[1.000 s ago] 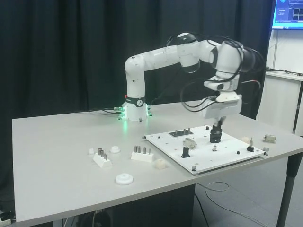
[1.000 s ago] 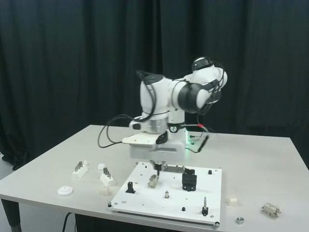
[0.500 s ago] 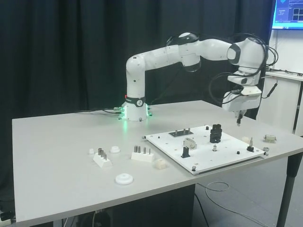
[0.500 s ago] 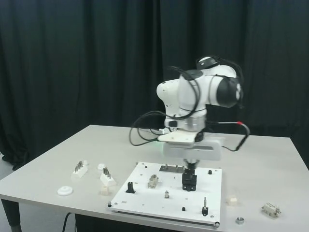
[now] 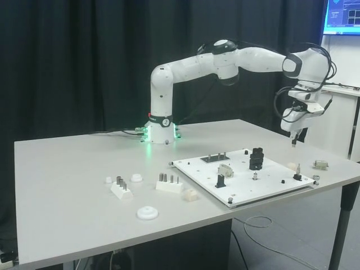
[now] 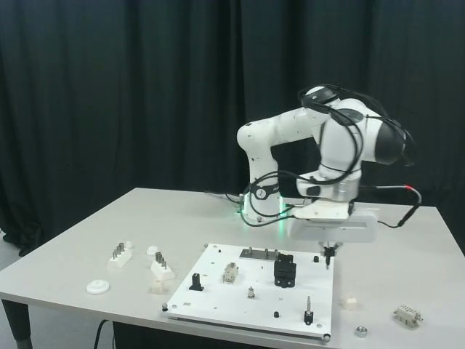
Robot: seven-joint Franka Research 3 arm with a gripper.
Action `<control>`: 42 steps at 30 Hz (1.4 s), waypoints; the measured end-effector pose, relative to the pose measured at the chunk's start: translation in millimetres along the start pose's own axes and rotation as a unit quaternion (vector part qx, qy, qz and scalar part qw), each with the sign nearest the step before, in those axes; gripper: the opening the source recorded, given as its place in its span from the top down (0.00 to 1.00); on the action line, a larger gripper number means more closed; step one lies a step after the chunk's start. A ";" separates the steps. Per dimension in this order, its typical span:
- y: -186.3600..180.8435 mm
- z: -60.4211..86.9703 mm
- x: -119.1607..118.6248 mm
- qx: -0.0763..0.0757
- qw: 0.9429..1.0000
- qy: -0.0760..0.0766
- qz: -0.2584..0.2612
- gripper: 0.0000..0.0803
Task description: Place USB.
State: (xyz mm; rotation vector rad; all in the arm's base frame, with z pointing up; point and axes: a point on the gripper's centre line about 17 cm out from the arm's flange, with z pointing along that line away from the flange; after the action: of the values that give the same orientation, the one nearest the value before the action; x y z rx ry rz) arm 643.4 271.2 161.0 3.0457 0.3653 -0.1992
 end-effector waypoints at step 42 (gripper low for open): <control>-49.6 53.3 -7.0 -0.056 0.924 -0.032 -0.376 0.92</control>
State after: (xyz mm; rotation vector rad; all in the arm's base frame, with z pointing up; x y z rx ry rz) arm 618.3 313.3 106.7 2.6150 1.4614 -0.2949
